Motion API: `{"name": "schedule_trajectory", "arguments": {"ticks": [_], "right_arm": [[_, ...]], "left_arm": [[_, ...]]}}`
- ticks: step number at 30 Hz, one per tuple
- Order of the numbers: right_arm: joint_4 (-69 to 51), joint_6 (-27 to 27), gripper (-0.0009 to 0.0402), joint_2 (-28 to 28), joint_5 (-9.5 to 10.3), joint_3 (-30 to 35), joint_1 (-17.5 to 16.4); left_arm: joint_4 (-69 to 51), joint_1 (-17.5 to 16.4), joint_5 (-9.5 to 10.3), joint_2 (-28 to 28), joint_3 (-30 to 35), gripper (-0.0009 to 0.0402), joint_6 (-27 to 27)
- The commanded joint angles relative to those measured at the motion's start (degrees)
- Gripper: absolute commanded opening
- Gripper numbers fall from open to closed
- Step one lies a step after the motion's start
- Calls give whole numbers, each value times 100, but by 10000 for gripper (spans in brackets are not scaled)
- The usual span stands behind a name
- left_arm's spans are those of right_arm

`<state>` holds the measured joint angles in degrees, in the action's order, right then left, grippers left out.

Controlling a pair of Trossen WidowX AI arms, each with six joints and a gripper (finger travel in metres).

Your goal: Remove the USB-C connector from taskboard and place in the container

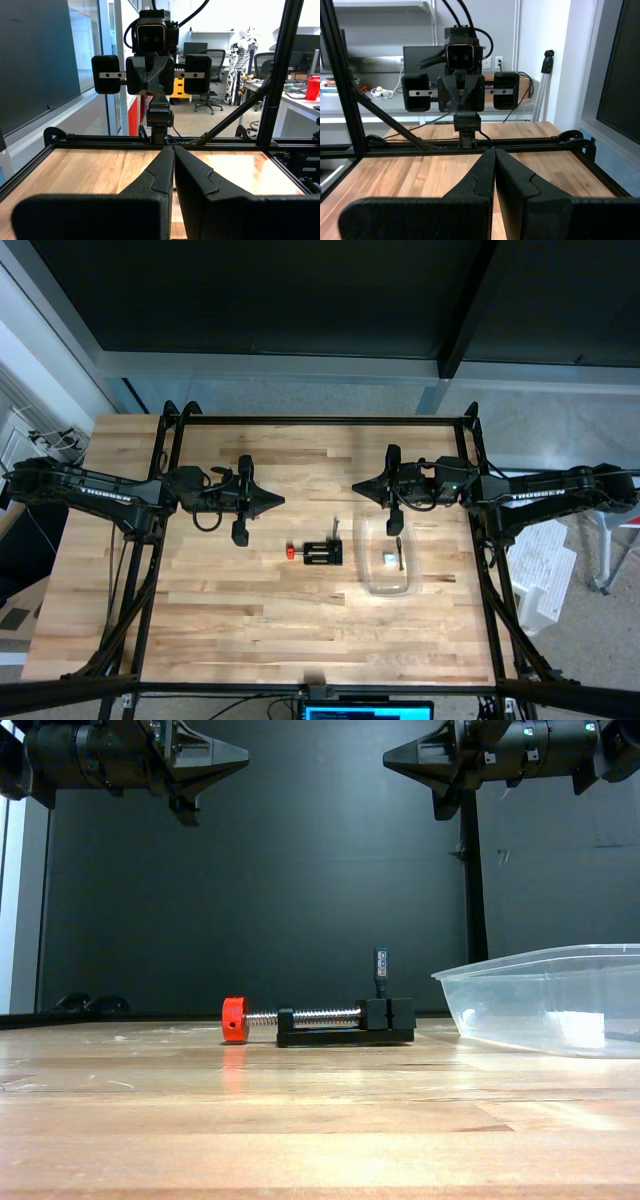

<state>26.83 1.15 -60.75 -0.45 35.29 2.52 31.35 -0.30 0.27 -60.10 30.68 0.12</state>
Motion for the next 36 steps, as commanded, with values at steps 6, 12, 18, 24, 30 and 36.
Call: {"name": "schedule_trajectory", "arguments": {"ticks": [6, 12, 18, 24, 30, 36], "right_arm": [[39, -48, 0, 4, 17, -55, -85], [48, -79, 0, 4, 13, -153, -157], [94, -81, 0, 4, 9, -184, -199], [98, -26, 0, 4, -4, -184, -203], [105, -13, 0, 4, 0, -184, -203], [94, -59, 0, 2, -2, -184, -205]], "left_arm": [[2, 0, 0, -2, 2, 0, 0], [0, -2, -2, 0, 2, 0, 0], [2, 0, 0, 0, 2, 0, 0], [2, 0, -2, 0, 2, 0, 0], [0, 0, -2, 0, 2, 0, 0], [2, 0, 0, 0, 2, 0, 0]]}}
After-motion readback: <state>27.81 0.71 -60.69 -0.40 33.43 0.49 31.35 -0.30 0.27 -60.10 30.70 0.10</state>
